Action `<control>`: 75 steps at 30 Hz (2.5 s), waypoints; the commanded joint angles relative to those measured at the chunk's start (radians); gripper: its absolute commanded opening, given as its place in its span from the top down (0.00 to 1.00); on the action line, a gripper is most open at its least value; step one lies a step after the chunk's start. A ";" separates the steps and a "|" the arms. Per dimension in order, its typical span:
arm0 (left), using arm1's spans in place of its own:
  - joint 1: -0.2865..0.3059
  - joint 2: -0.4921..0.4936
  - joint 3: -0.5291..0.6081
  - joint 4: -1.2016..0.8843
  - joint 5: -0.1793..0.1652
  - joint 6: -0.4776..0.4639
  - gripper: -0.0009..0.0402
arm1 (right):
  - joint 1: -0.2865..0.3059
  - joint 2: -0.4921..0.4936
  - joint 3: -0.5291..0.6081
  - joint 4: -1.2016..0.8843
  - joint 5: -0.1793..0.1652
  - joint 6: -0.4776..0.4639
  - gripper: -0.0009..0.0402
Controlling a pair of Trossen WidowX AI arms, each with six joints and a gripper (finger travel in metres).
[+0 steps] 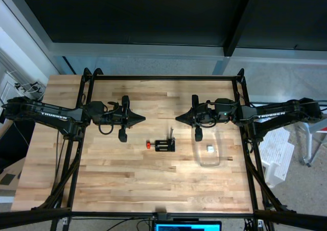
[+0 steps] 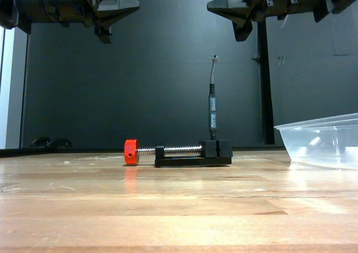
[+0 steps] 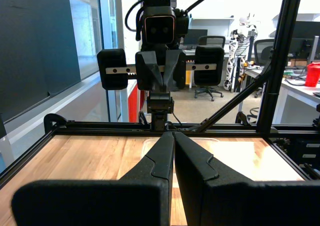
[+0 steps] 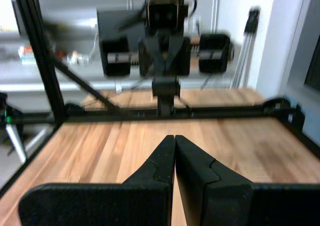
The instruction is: Remove the USB-C connector from taskboard and place in the container
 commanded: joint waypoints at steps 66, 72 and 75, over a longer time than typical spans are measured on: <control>0.000 0.000 0.000 0.000 0.000 0.000 0.98 | 0.151 0.599 0.716 -1.158 0.132 0.074 0.61; 0.000 0.000 0.000 0.000 0.000 0.000 0.98 | 0.153 0.645 0.740 -1.158 0.132 0.072 0.61; 0.000 0.000 0.000 0.000 0.000 0.000 0.98 | 0.153 0.662 0.746 -1.155 0.132 0.072 0.61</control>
